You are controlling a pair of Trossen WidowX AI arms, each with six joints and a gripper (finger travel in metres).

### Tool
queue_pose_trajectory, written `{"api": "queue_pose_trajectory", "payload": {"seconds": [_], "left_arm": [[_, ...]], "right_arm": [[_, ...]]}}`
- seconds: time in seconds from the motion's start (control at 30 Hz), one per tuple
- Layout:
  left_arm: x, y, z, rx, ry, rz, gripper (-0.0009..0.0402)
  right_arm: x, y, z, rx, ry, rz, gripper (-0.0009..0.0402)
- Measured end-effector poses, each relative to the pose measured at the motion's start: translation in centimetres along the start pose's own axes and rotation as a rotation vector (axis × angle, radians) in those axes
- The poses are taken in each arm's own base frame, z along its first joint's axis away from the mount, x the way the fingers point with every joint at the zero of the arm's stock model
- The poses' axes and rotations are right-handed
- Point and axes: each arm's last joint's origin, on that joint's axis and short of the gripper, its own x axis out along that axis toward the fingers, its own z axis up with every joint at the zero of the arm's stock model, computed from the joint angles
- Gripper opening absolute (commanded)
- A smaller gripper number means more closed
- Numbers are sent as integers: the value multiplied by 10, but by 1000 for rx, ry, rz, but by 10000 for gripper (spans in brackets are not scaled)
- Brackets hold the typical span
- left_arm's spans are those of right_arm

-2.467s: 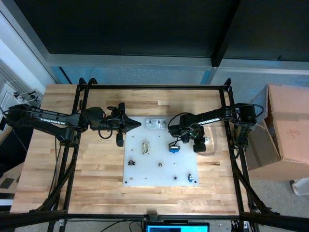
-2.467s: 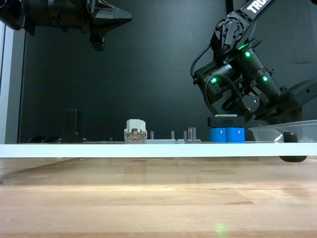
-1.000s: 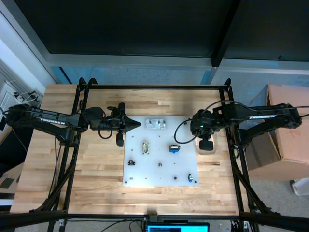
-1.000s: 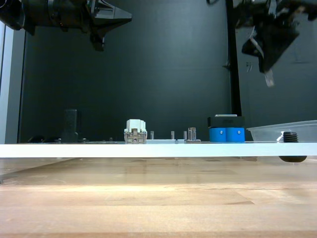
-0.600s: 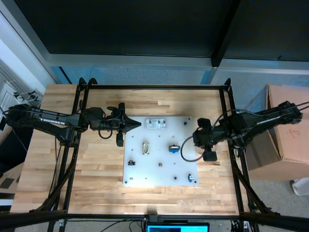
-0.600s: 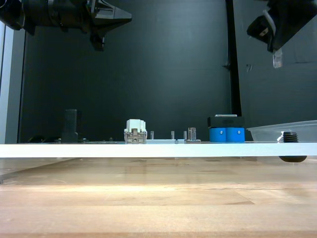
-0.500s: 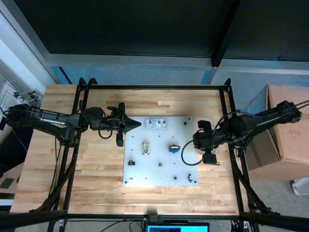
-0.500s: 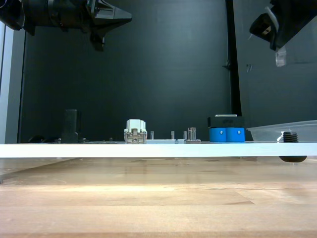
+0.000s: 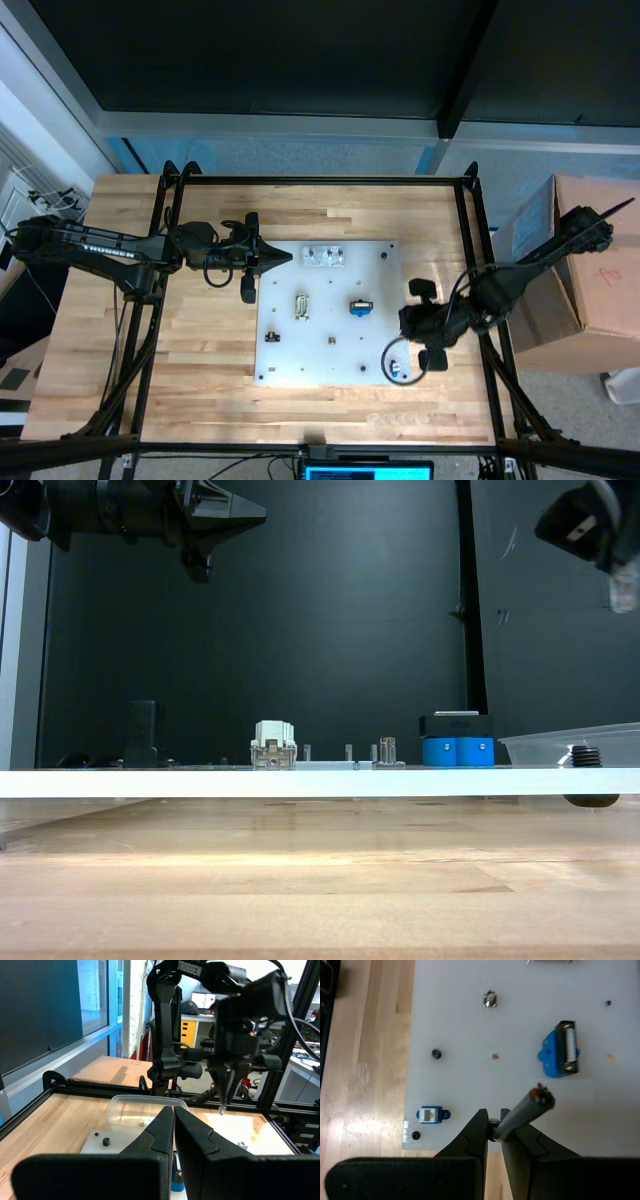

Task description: Pick the RJ45 connector and install on the taskboard

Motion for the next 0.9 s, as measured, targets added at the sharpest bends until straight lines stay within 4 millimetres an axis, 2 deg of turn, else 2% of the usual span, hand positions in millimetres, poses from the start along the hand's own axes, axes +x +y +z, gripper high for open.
{"api": "queue_pose_trajectory", "payload": {"seconds": [0.37, 0.57, 0.9], "left_arm": [[0, 0, 0, 0, 0, 0, 1], [0, 0, 0, 0, -1, 0, 1], [0, 0, 0, 0, 0, 0, 1]], "right_arm": [[32, 42, -5, 8, 30, 10, 0], [41, 52, -7, -1, 33, 15, 0], [49, 56, -10, -17, 33, -17, 0]]}}
